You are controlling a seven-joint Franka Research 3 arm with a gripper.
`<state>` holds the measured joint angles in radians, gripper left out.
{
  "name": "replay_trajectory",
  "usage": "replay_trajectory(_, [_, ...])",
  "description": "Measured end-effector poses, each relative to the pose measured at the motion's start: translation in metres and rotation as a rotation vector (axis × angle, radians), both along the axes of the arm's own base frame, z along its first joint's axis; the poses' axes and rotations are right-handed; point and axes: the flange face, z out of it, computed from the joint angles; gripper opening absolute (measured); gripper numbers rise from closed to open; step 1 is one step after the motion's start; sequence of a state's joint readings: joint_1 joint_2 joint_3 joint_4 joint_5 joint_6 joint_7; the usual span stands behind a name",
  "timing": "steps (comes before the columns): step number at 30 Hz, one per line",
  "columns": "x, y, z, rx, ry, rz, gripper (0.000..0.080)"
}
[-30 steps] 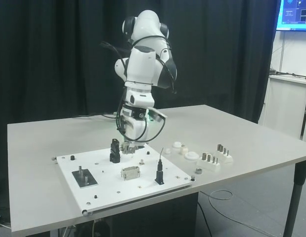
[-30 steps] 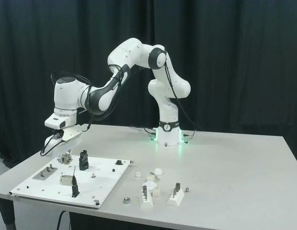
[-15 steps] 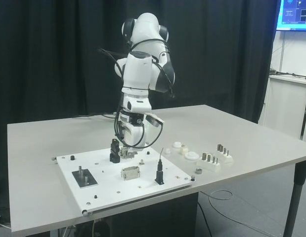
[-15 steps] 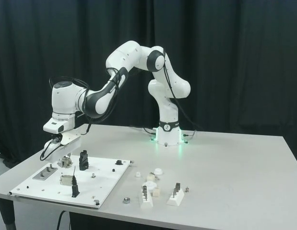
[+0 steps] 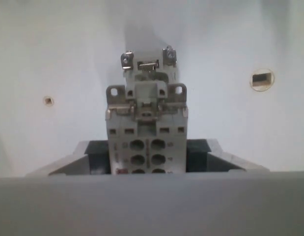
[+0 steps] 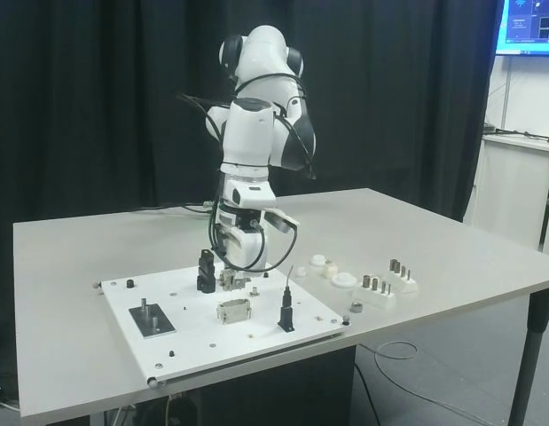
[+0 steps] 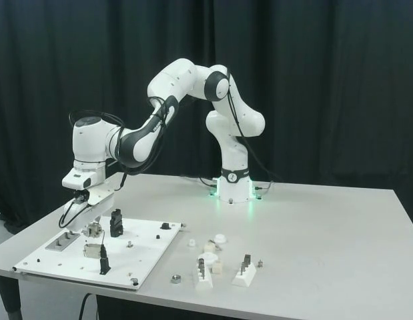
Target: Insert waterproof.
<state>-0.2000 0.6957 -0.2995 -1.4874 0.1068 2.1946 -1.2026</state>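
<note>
Since the earlier frames the arm has lowered and swung across the white board point(image 6: 256, 330); the gripper point(image 6: 231, 278) now hangs just above the socket point(image 6: 234, 310) mounted there, beside the black block point(image 6: 205, 269). The gripper grips the waterproof connector point(image 5: 146, 129); in the wrist view this grey plug shows rows of round holes on its face and metal latch clips at its far end, directly over the socket point(image 5: 148, 63); contact cannot be told.
</note>
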Motion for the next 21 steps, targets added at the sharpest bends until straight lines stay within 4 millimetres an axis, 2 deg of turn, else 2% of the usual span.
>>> replay_trajectory(21, [0.002, -0.0009, -0.0063, -0.008, -0.011, 0.024, 0.0313])
